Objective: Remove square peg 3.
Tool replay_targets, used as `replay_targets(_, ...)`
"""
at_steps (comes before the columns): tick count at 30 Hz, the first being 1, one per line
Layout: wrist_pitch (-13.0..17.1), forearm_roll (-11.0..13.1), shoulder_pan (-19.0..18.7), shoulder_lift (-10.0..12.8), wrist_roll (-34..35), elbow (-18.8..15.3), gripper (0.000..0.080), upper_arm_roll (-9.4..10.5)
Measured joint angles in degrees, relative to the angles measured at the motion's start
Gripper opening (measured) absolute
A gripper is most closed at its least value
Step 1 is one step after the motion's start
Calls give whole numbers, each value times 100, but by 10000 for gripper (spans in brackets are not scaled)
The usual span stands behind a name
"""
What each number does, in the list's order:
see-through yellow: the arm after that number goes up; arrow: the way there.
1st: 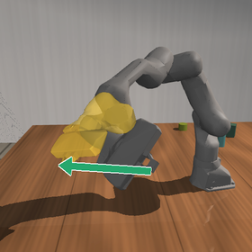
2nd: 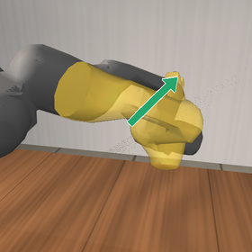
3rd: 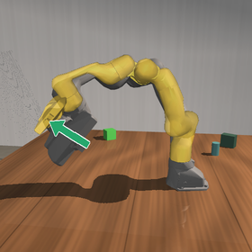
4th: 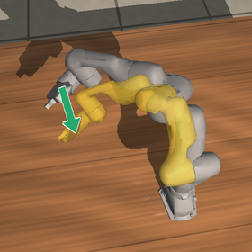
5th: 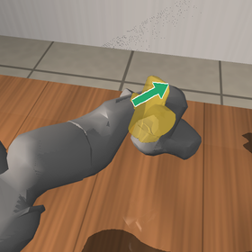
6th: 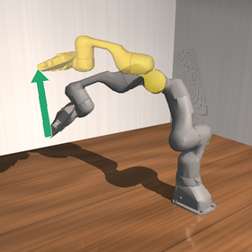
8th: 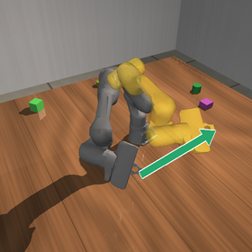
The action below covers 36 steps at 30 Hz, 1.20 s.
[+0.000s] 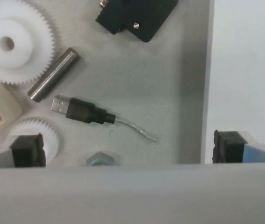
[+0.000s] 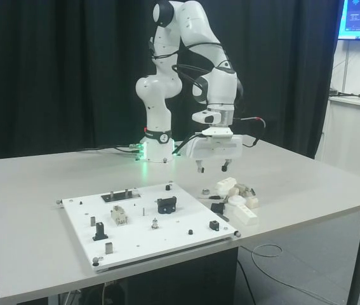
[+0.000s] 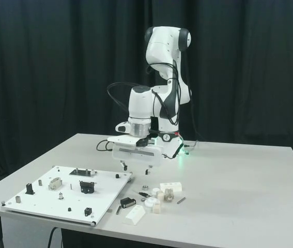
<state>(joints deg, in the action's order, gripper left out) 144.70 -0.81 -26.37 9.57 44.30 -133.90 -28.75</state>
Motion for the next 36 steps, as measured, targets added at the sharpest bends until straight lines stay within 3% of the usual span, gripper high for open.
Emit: replay_targets(36,-120,-53,65,0,0,71,800,0)
